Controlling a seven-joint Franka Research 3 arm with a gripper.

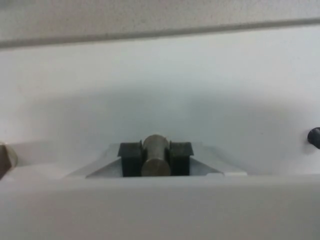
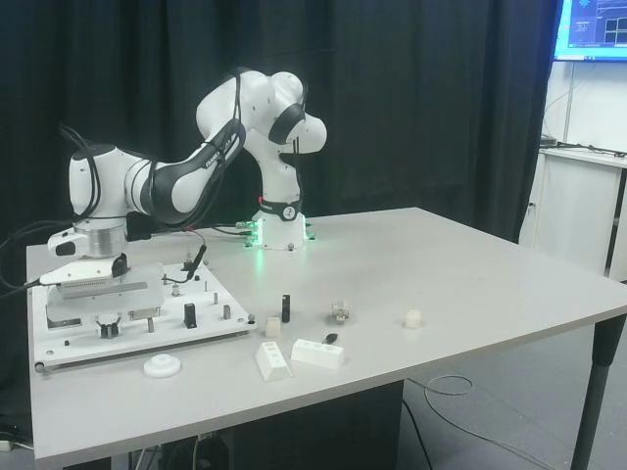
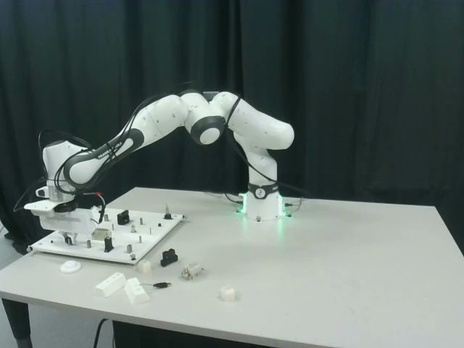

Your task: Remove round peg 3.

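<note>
Black curtains are hanging behind the grey desk (image 2: 470, 284) in both room views; the white arm (image 3: 167, 119) is reaching from its green-lit base (image 3: 261, 208) out over the white board (image 2: 211, 328) at the desk's end; the gripper (image 1: 155, 157) is sitting low over the board's far part, and from the room cameras its black fingers (image 1: 130, 157) are hiding behind the wrist housing; only the wrist view is showing them, pinching a grey round peg (image 1: 155, 155) between the two pads; whether this is peg 3 cannot be told, and how deep the peg is sitting in the board is cut off by the blurred white body across the foreground; a dark knob (image 1: 314, 137) is cropped at that picture's edge; the room views are showing what the wrist misses: small posts standing on the board, a white disc (image 2: 163, 366) just beside the board's near edge, two white blocks (image 2: 299, 355), a black piece (image 3: 170, 255) and a white cube (image 3: 228, 292) lying well apart on the desk.
</note>
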